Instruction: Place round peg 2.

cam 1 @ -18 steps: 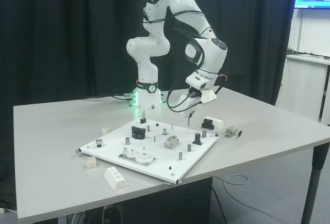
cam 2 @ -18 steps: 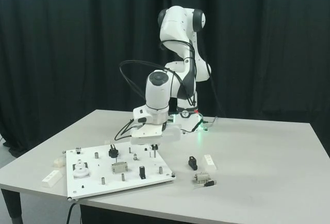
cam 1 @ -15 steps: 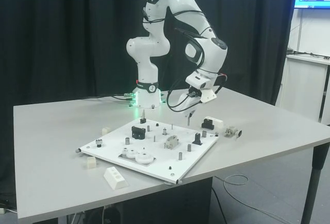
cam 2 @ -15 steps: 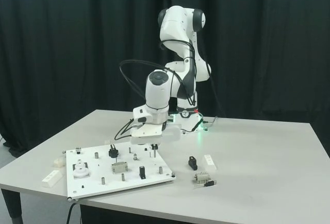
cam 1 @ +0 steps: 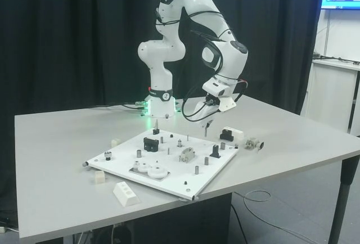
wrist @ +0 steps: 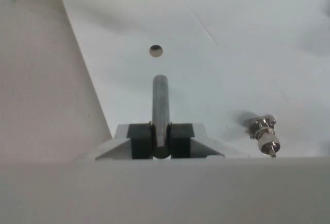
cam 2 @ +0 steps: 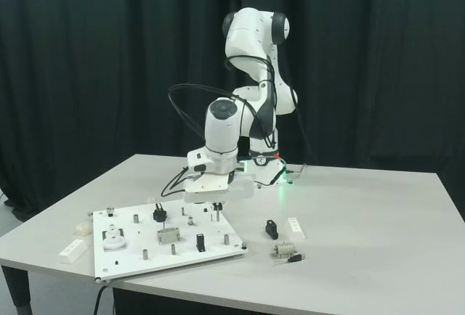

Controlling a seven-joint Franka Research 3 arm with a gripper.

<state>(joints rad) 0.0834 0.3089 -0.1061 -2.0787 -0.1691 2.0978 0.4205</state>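
Observation:
My gripper (wrist: 160,140) is shut on round peg 2 (wrist: 160,111), a thin grey metal rod held upright between the black finger pads (wrist: 139,139). In the wrist view the peg's tip hangs just short of a small round hole (wrist: 155,50) in the white board (wrist: 227,38). From the first room view the gripper (cam 1: 207,125) hovers over the far right part of the board (cam 1: 169,159), with the peg's tip above the surface. The second room view shows the gripper (cam 2: 216,210) at the board's (cam 2: 167,246) far edge.
A threaded metal connector (wrist: 264,134) stands on the board close to the peg. The board carries black blocks (cam 1: 151,143), white gears (cam 1: 152,170) and several small pegs. On the table lie a white block (cam 1: 125,193), a small cube (cam 1: 99,177) and loose connectors (cam 1: 253,143).
The arm has barely moved; the gripper still holds the peg over the board's far right part.

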